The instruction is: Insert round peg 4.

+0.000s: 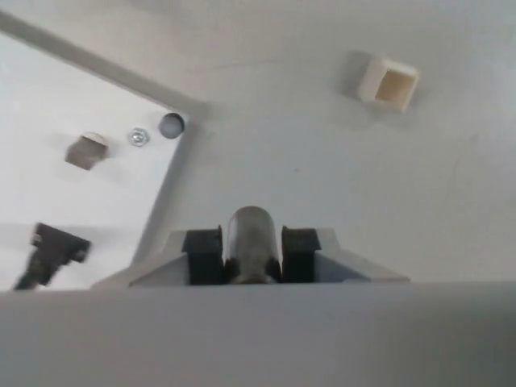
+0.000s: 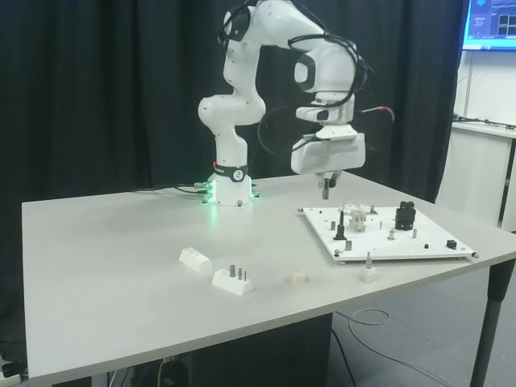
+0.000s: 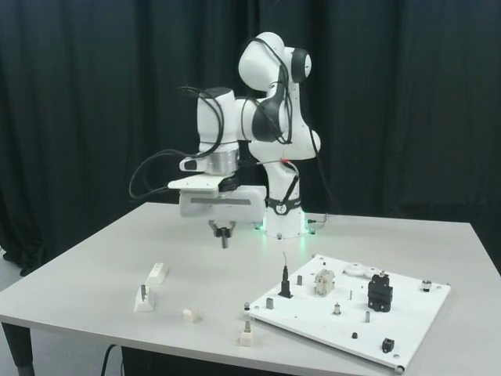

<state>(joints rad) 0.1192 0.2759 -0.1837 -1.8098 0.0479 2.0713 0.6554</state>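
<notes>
My end effector (image 1: 253,256) is closed on the round peg (image 1: 251,242), which stands upright between my 2 fingers (image 1: 203,251) with its lower end poking out below them. I hang in the air above the grey table (image 2: 105,242), clear of its surface, just beside the near corner of the white board (image 3: 407,333) and not yet over it.

So the pickup looks done: the peg is in my grip and off the table. What is left, as I judge it, is the carry across to the board, lining the peg up over its hole, and pushing it down.

In the wrist view I see a round dark hole (image 1: 171,125) close to the board's corner, with a small nut (image 1: 139,138) next to it; I cannot tell whether that hole is the one meant for this peg. A small white block (image 1: 389,81) with an open square pocket lies on the table, well apart from the board.
</notes>
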